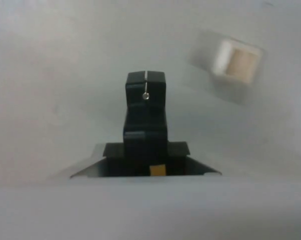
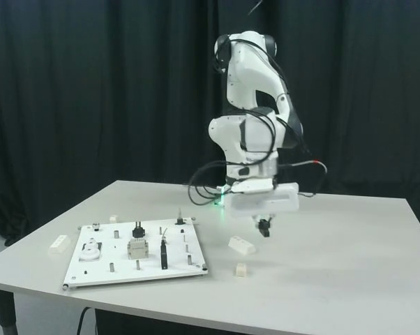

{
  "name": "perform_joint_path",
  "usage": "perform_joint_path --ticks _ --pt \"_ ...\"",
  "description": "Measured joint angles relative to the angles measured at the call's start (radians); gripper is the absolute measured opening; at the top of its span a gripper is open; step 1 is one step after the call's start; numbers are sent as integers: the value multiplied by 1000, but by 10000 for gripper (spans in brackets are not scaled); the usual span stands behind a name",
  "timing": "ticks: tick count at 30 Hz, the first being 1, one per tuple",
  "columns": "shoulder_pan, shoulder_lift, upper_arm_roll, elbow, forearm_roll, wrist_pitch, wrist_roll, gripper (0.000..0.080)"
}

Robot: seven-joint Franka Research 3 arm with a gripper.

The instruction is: Place D-SUB.

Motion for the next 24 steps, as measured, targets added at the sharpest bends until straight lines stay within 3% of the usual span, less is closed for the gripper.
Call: perform_joint_path --ticks 9,24 --pt "14 95 56 22 1 69 38 154" --pt "14 241 119 106 1 84 103 154"
